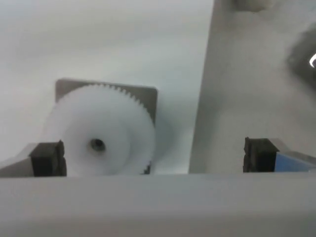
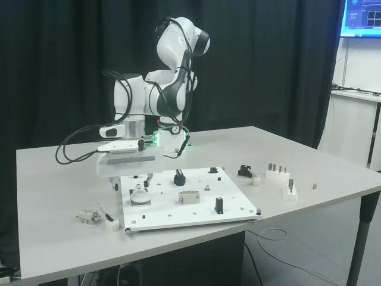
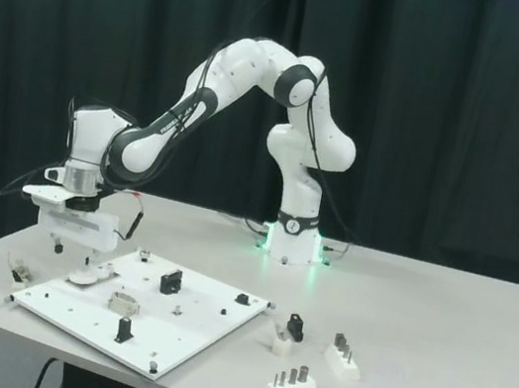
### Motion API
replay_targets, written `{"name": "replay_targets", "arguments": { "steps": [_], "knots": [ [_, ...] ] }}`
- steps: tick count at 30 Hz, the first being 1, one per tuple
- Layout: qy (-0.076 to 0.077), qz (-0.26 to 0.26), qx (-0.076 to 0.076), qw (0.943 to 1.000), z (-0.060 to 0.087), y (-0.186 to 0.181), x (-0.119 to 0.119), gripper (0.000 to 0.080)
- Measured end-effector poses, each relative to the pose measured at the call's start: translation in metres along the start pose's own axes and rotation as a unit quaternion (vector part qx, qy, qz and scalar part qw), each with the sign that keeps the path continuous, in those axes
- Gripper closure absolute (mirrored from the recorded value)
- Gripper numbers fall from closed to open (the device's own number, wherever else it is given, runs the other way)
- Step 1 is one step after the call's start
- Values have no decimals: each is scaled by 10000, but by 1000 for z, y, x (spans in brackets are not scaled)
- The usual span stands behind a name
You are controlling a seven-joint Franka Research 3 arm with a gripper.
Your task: Insert large gear.
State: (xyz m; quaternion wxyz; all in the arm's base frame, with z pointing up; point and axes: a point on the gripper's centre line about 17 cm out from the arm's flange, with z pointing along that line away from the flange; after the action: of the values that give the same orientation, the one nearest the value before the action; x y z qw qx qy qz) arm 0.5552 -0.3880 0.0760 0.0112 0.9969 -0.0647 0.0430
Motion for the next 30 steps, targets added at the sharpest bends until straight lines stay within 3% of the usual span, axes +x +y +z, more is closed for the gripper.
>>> {"name": "replay_targets", "arguments": {
  "steps": [12, 30],
  "knots": [
    [-82, 98, -20, 9999, 2, 7, -10, 3],
    [-78, 353, -112, 9993, 11, 11, -10, 3]
  ]
}}
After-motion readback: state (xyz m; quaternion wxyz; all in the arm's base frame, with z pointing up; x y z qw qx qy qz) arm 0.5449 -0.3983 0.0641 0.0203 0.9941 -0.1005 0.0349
